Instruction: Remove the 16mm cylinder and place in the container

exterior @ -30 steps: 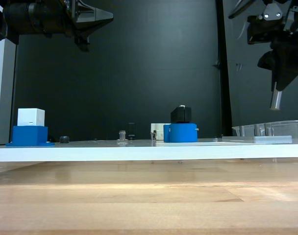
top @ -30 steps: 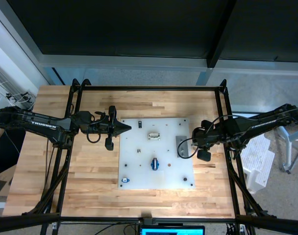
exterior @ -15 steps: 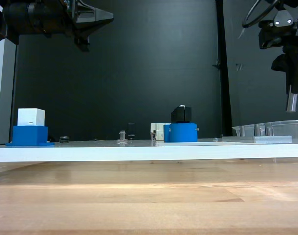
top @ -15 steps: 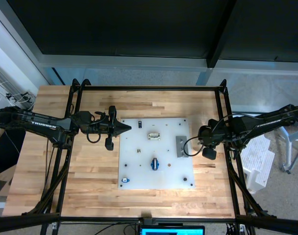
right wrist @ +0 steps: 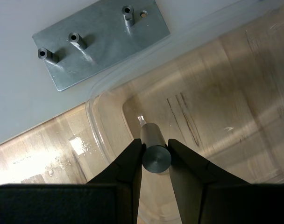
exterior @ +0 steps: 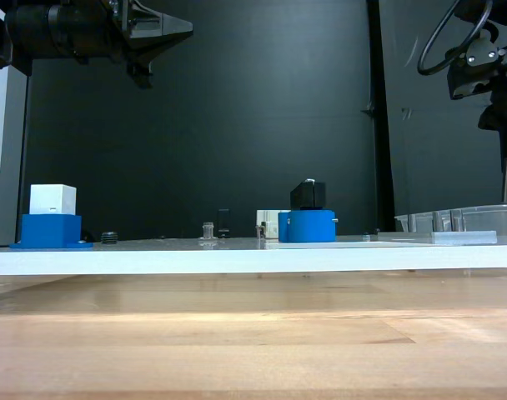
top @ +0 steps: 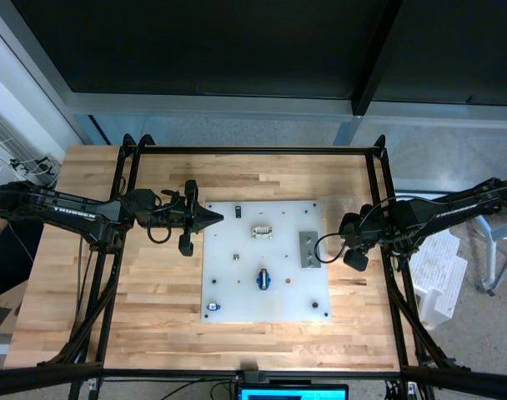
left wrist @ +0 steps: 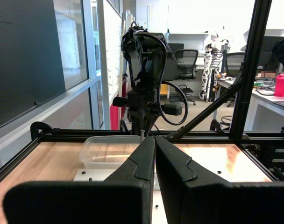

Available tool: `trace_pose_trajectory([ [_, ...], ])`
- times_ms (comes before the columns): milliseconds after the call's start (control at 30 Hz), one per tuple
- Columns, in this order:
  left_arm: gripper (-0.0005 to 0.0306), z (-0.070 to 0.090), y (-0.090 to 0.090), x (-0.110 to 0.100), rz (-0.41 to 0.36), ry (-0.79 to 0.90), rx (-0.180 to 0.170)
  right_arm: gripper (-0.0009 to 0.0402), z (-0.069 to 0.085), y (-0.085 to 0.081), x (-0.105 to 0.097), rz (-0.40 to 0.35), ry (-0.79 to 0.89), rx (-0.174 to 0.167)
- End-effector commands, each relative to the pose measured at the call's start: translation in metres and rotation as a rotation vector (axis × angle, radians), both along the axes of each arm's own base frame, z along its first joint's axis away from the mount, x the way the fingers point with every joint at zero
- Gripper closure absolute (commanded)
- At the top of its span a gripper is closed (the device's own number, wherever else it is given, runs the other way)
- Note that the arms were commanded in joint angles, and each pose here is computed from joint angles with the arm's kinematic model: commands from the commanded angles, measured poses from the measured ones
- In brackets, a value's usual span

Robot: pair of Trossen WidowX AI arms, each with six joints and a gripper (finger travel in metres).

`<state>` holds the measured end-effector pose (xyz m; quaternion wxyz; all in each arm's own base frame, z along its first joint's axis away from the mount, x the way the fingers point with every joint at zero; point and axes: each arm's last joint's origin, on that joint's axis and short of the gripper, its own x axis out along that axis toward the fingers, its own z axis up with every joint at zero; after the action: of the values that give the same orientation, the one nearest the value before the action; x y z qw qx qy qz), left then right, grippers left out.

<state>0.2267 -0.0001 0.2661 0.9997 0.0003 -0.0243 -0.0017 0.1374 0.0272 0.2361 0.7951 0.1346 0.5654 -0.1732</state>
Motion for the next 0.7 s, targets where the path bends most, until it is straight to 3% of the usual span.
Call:
trace_pose_trajectory([
  [33, 0.03, 0.0, 0.0001, 0.0, 0.0, 0.0, 0.0, 0.0383, -0.001, 0.0001, 0.0, -0.026, 0.013, 0.004],
  [567, 0.03, 0.0, 0.0001, 0.0, 0.0, 0.0, 0.0, 0.0277, -0.0089, 0.0015, 0.0066, -0.054, 0.081, -0.012],
  [700, 0.03, 0.0, 0.0001, 0.0, 0.0, 0.0, 0.0, 0.025, -0.0088, -0.0007, 0.0071, -0.088, 0.071, -0.03],
])
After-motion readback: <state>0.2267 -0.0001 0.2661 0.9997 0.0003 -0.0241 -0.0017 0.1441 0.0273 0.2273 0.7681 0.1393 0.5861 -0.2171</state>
